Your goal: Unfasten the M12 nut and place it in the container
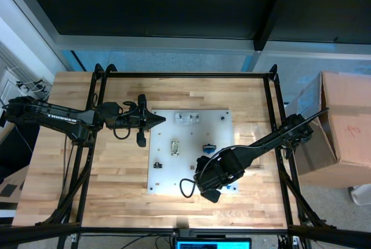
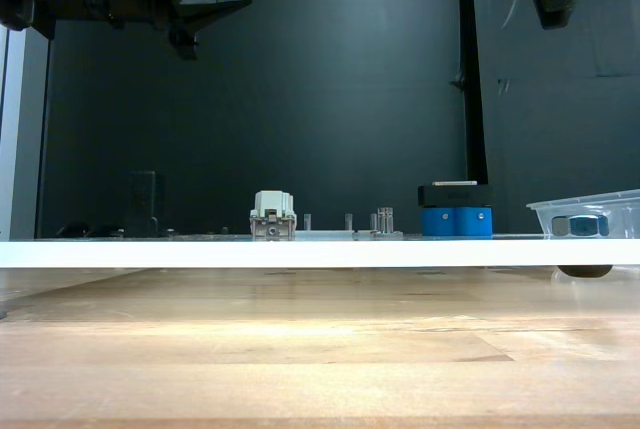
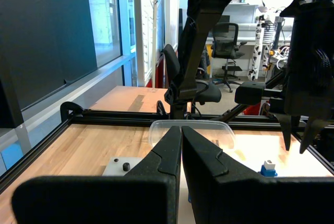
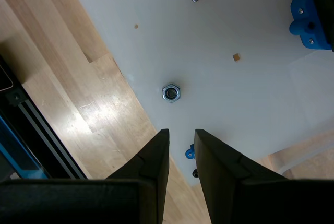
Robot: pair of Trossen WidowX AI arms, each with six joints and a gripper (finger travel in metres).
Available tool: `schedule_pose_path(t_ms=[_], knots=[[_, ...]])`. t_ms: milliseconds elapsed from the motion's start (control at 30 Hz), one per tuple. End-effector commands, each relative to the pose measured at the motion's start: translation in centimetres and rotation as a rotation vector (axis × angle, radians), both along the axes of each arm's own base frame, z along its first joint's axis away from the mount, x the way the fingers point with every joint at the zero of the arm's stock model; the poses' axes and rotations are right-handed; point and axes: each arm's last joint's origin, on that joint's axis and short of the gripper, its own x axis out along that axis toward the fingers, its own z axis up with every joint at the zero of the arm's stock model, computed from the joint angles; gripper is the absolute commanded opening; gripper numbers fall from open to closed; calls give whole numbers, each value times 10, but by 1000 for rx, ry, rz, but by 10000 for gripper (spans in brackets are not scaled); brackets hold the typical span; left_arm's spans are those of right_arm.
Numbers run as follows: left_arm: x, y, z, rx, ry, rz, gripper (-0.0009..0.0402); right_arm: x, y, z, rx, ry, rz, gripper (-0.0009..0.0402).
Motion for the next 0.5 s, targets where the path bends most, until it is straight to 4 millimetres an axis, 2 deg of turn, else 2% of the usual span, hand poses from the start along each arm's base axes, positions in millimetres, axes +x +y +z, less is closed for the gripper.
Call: schedule_pose_path(t_ms=[33, 167, 500], knots=[[0, 0, 0, 0, 0, 0, 0, 0, 0, -1, -2, 0, 4, 82], [0, 0, 0, 0, -1, 0, 0, 6, 3, -14, -14, 24, 3, 114], [0, 0, 0, 0, 0, 0, 0, 28, 15, -62, -49, 67, 46, 217]])
